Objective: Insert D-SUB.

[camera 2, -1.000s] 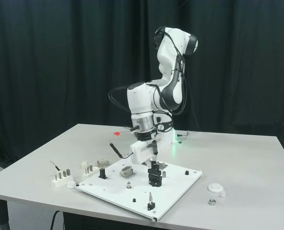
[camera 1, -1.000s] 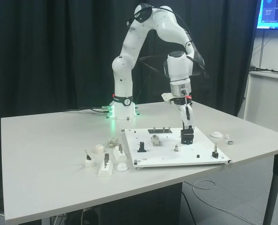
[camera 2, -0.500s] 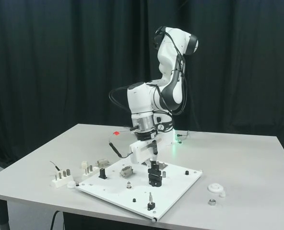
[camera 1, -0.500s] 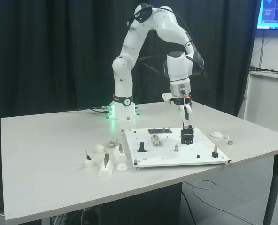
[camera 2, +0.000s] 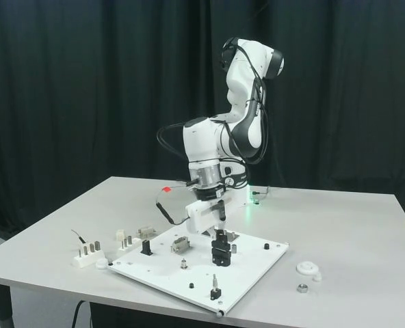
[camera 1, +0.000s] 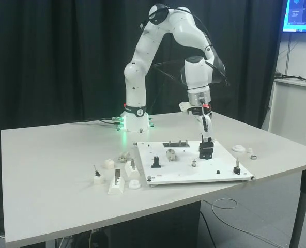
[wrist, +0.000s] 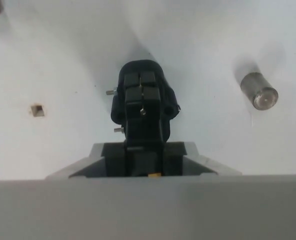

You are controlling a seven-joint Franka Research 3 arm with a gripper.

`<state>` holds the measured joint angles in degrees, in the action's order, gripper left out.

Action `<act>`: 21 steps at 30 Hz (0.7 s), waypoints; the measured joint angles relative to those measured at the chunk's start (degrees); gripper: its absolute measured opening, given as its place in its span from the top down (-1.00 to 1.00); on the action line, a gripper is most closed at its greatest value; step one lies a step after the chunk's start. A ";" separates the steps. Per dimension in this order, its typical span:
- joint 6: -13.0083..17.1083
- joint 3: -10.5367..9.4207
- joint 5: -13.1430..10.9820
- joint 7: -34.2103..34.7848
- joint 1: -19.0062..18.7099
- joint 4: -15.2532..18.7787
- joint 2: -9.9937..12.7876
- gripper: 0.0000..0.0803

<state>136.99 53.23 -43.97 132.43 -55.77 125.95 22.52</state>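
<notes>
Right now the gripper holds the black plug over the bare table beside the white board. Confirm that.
Not quite. The gripper holds the black plug over the white board itself, not over the bare table beside it. The first room view shows it, and the second agrees.

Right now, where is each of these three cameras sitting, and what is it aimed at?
Wrist view: rides on the arm, looking down past the fingers at the black connector on the white board.
First room view: off one table edge, facing the whole white arm, base included.
Second room view: off another edge, facing the arm from a different side.
Shared: both room views show the connector, board and grey table.
</notes>
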 joint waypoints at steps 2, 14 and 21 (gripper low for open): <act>-0.01 0.32 0.00 0.31 -0.34 0.00 0.13 0.63; -0.39 3.19 0.00 1.15 -3.32 0.00 1.43 0.63; -0.53 5.06 0.01 1.15 -5.16 0.00 2.43 0.63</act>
<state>136.47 58.29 -43.97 133.58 -60.93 125.95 24.95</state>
